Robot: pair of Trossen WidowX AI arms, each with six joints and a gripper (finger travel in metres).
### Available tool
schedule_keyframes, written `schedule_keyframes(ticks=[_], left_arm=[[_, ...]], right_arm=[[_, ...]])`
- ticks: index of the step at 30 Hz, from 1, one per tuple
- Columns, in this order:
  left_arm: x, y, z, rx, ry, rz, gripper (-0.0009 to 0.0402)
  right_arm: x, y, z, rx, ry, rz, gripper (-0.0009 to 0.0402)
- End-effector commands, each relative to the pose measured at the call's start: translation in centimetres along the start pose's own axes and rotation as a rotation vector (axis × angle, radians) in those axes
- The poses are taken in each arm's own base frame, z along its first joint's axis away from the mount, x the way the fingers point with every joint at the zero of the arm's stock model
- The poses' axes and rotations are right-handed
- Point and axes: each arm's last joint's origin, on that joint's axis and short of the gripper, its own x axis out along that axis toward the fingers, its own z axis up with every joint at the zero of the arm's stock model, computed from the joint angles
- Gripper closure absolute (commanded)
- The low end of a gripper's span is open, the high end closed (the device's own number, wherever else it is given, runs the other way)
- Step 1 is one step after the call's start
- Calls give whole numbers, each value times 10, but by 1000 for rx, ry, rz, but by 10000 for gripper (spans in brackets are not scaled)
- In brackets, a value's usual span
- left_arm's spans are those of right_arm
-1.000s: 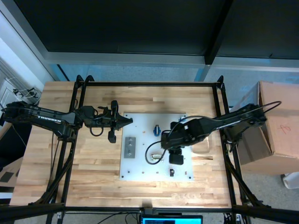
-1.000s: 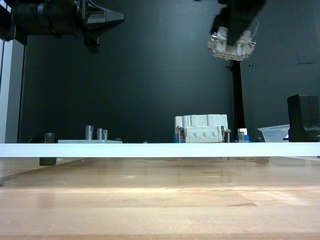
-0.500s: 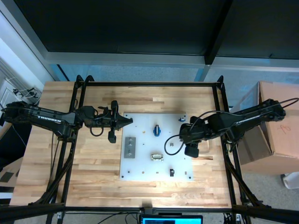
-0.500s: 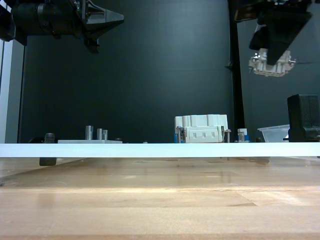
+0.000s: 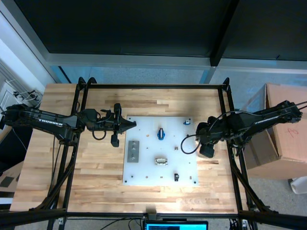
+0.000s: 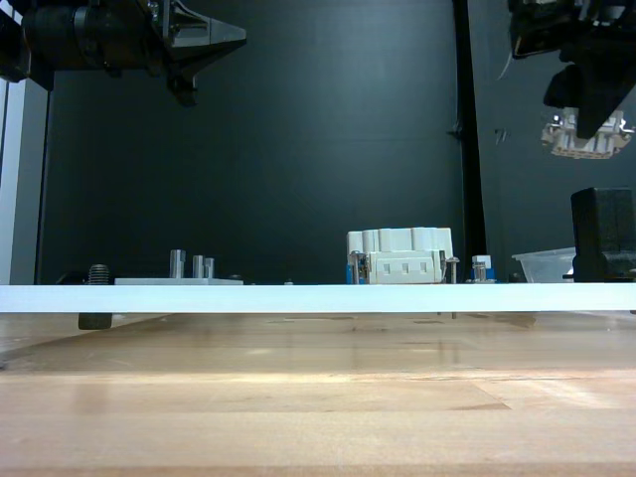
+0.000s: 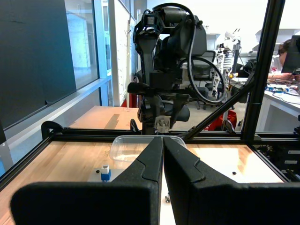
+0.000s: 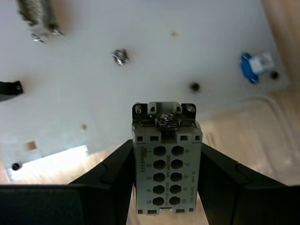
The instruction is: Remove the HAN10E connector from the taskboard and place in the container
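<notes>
The beige HAN10E connector [image 8: 166, 159] is held in the air, clear of the board, with my right gripper [image 8: 166, 187] shut on it. In the low view the connector [image 6: 586, 134] hangs high under the right gripper [image 6: 586, 84], to the right of its beige mating base [image 6: 399, 256], which stays on the white taskboard [image 5: 144, 172]. From above, the right gripper [image 5: 205, 143] is over the board's right edge, beside the clear container [image 6: 545, 263]. My left gripper [image 5: 130, 123] is shut on nothing, raised over the board's upper left corner.
A blue part [image 5: 161, 132] and a grey block with pins [image 5: 134, 151] sit on the board. A black block [image 6: 604, 234] stands at the right near edge. A black frame [image 5: 153, 86] rings the table. A cardboard box [image 5: 283, 129] stands off the right side.
The right gripper has carried the connector rightward and a little lower, from above the board's middle to its right edge. The left arm has not moved.
</notes>
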Motion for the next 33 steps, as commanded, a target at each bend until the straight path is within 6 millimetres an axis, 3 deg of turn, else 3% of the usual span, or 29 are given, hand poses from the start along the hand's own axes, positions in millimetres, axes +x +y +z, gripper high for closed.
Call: schedule_keyframes(ticks=[1,8,19,33], left_arm=[[0,0,0,0,-1,0,393],[0,0,0,0,0,0,393],[0,0,0,0,-1,0,393],[0,0,0,0,-1,0,393]], right_arm=[[-2,-5,-6,23,-12,-13,373],[6,-14,-21,79,22,-38,373],[40,-21,-43,166,122,-115,373],[71,-19,-55,225,124,-60,373]])
